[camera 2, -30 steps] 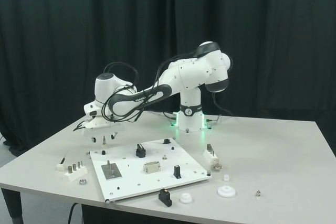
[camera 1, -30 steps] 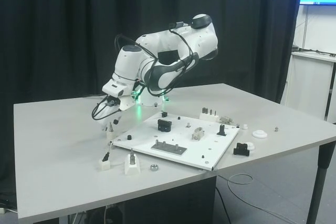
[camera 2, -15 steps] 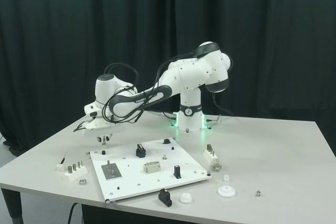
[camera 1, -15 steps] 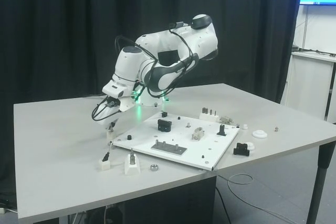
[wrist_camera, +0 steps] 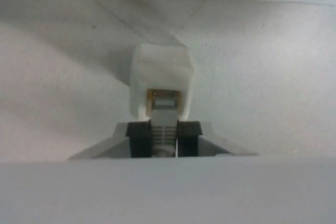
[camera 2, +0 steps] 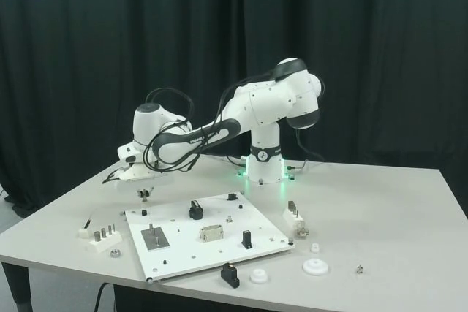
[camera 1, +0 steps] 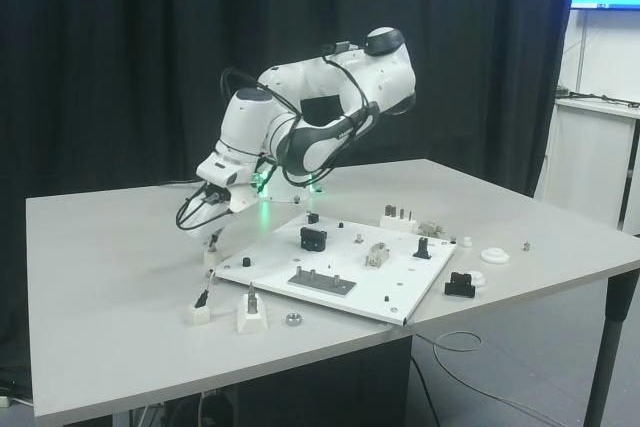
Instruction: Pick Ethernet.
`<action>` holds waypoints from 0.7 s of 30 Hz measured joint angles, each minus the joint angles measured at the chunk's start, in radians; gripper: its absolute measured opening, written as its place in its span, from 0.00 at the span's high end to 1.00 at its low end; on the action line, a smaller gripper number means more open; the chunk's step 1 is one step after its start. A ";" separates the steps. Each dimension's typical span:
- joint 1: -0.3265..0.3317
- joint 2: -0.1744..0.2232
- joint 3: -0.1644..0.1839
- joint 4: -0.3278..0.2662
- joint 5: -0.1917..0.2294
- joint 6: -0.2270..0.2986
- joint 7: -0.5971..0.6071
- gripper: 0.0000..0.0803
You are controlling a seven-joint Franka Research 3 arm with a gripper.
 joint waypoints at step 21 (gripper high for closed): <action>0.041 0.000 -0.061 0.000 -0.078 0.009 0.025 0.88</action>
